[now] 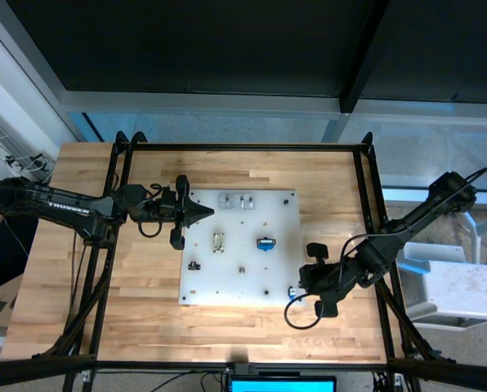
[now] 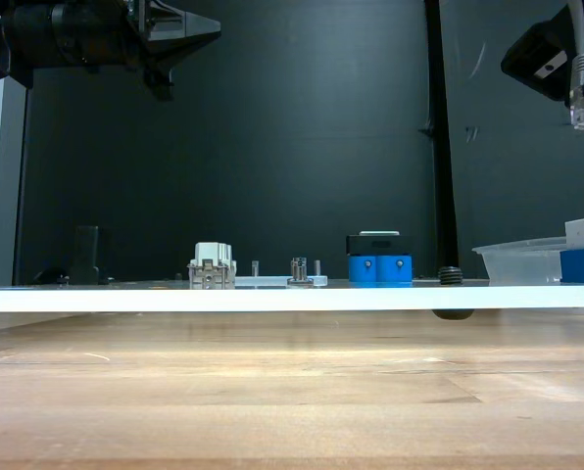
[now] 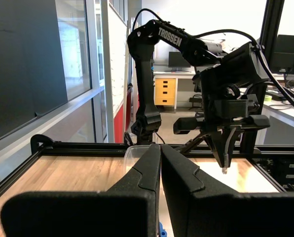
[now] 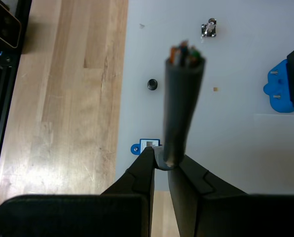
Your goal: Remove the rj45 connector and place it in the container
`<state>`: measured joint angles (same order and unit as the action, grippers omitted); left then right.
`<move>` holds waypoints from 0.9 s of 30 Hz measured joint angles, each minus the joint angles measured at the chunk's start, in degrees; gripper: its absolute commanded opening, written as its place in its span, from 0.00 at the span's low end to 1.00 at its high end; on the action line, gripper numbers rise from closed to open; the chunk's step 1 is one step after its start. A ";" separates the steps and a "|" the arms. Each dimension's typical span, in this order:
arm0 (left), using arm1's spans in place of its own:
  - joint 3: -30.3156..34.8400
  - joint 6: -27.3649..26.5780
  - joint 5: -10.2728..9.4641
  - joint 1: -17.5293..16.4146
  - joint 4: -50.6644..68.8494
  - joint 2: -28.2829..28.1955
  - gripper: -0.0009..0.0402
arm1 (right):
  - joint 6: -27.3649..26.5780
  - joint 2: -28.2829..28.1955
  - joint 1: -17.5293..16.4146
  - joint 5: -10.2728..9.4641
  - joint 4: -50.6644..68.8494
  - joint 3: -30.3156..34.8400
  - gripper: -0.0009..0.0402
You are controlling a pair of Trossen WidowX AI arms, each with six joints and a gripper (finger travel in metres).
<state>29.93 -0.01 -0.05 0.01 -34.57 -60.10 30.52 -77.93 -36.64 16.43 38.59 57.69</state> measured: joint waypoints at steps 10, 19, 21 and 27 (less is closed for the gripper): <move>0.02 0.00 0.02 0.00 0.00 0.00 0.02 | -0.04 3.69 3.67 -0.02 6.12 -1.25 0.02; 0.00 0.00 0.02 0.00 0.00 0.00 0.02 | 0.00 9.81 8.63 -0.15 12.17 -4.13 0.02; 0.02 -0.02 0.00 0.00 0.00 0.00 0.02 | 0.00 11.82 10.12 -0.63 12.81 -5.81 0.02; 0.00 0.00 0.02 0.00 0.00 0.00 0.02 | 0.79 18.58 14.21 -1.70 13.70 -12.37 0.02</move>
<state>29.93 -0.01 -0.03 0.01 -34.57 -60.10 31.31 -59.35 -22.44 14.72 52.29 45.32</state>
